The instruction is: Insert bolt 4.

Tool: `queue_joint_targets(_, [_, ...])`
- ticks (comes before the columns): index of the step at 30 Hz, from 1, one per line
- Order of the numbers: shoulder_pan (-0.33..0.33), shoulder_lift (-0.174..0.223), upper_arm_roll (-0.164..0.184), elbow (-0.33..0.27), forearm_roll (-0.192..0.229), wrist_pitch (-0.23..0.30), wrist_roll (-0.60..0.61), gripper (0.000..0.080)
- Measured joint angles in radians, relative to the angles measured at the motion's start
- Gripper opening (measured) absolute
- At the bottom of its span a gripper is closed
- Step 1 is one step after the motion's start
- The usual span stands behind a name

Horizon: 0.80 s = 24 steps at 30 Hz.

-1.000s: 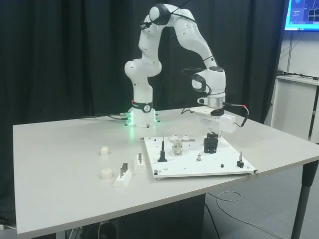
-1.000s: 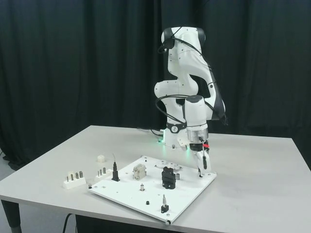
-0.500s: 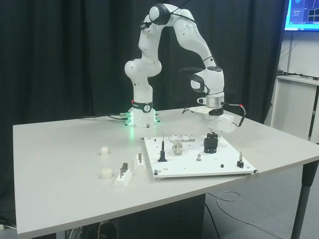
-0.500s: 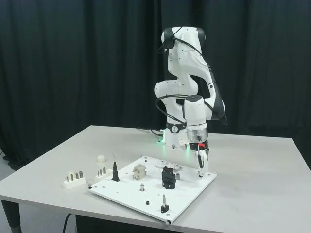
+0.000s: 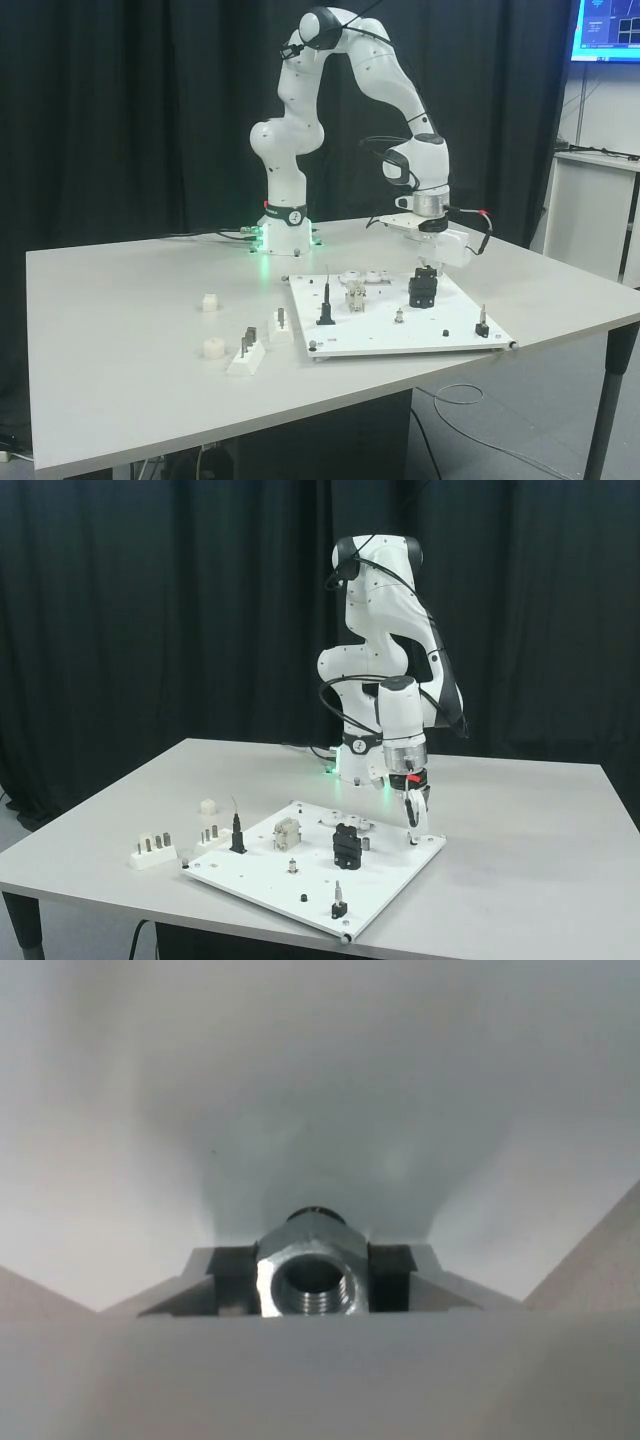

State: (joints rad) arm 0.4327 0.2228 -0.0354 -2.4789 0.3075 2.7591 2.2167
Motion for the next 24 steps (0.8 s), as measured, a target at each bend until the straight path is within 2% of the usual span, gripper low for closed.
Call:
queue_joint_targets(10, [0.001,-0.002,-0.008,0.006,0.0,0.001,-0.016,0.0249])
queue_joint_targets(11, [0.001,-0.003,-0.011,0.007,0.0,0.001,-0.018,0.0564])
queue_joint_targets(20, [0.004,-0.039,-0.031,0.011,-0.001,-0.002,-0.041,0.0564])
queue_joint_targets(21, [0.004,-0.045,-0.032,0.011,-0.001,-0.004,-0.044,0.0785])
queue_joint_targets(24, [0.005,-0.063,-0.037,0.012,-0.003,-0.015,-0.05,0.0785])
